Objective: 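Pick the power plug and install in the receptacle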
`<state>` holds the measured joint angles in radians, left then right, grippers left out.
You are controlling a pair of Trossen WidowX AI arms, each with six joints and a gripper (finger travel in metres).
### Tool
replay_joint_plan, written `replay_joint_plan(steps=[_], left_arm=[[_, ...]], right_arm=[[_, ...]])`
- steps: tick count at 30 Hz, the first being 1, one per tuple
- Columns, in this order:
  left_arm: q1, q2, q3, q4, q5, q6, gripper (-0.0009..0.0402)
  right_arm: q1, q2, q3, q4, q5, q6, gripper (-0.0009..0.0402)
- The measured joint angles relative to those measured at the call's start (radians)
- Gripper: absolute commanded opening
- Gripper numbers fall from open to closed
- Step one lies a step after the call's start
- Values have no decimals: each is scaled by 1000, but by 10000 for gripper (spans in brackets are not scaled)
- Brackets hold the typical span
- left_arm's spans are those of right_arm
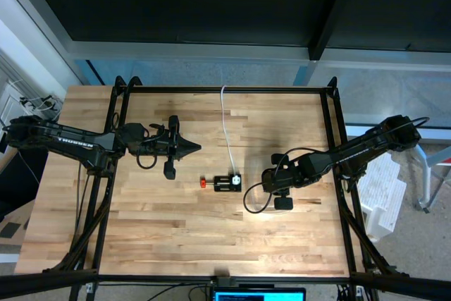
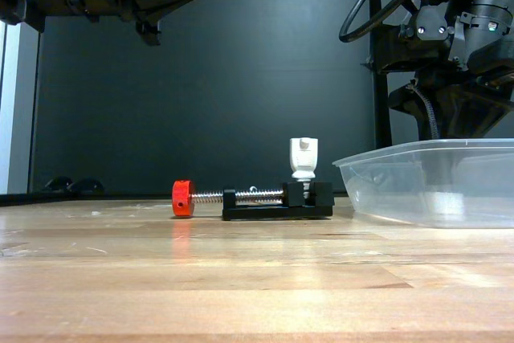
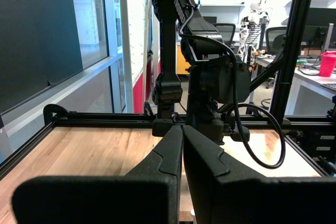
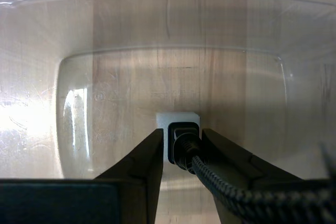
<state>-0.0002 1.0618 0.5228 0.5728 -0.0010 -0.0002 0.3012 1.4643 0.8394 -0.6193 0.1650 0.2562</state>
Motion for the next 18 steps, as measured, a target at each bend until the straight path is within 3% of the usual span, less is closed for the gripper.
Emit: replay_joint_plan(steps=[18], left_arm=[[0, 0, 0, 0, 0, 0, 0]], right_arm=[[0, 0, 0, 0, 0, -3, -1]])
